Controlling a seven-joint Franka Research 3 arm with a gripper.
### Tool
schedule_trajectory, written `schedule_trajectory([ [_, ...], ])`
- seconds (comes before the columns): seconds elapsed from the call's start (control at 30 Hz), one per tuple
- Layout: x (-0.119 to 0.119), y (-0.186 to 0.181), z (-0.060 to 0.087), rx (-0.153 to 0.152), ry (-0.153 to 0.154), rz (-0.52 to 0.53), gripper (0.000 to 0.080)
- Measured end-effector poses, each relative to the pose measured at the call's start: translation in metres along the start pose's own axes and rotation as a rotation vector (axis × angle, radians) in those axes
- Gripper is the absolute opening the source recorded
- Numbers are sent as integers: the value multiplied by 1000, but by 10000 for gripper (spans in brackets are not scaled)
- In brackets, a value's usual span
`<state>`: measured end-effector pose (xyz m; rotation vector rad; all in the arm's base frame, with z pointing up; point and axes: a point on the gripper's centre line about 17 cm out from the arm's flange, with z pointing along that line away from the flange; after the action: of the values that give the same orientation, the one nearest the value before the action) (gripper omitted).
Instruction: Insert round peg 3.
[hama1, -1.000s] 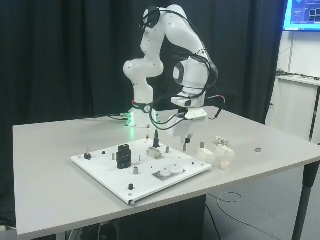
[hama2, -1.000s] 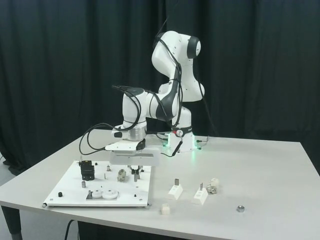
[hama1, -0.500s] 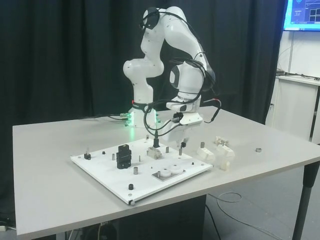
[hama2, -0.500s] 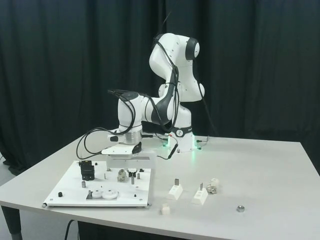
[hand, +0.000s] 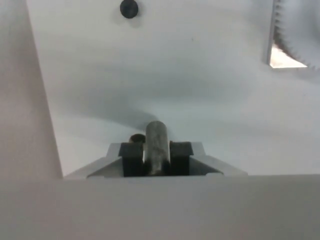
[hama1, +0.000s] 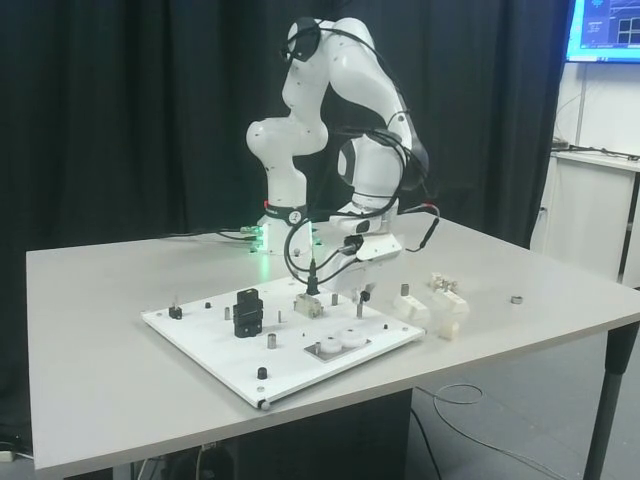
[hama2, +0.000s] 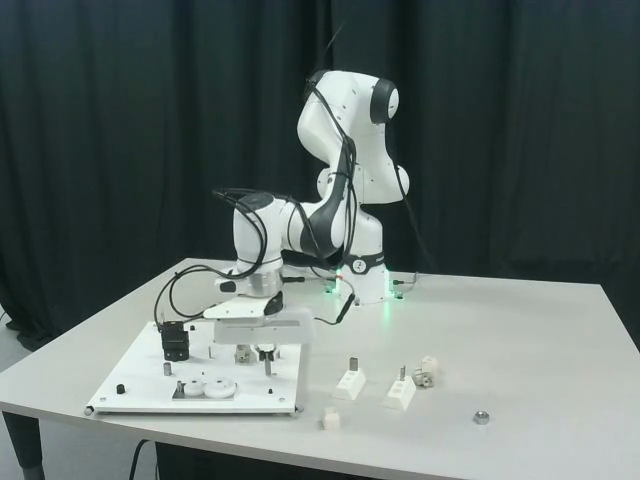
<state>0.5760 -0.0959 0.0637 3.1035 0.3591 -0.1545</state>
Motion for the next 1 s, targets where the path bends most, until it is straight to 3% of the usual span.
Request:
schedule_trajectory([
  [1.0,-11,-13,6,32,-17,19,108],
])
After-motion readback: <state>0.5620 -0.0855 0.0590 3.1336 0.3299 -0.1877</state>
